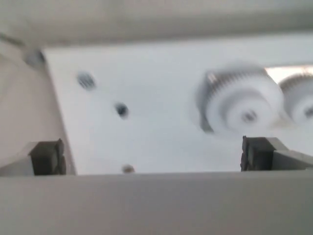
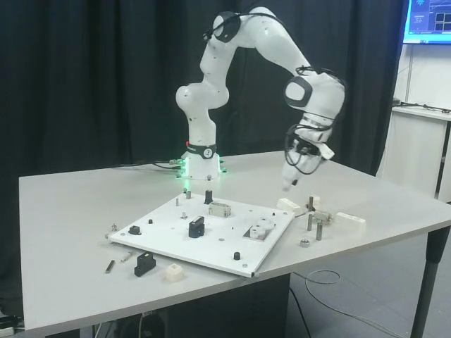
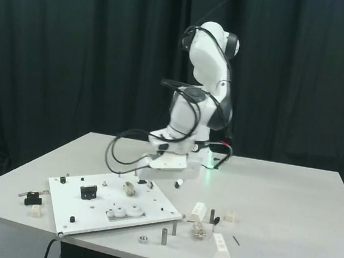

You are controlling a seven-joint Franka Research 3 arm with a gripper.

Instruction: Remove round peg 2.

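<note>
White gears [image 2: 262, 227] on the white board [image 2: 169, 243], loose white blocks [image 2: 350, 219] beside it.

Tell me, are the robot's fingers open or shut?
Open. In the wrist view, the two fingertips sit far apart with nothing between them, above the white board with gears.

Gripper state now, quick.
Gripper: open, holding nothing, above the white board near the gears.

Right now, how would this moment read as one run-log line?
phase: approach | pincer: open, empty, above white board | below pincer: two white gears | round peg 2: not identifiable | contact: none
</note>
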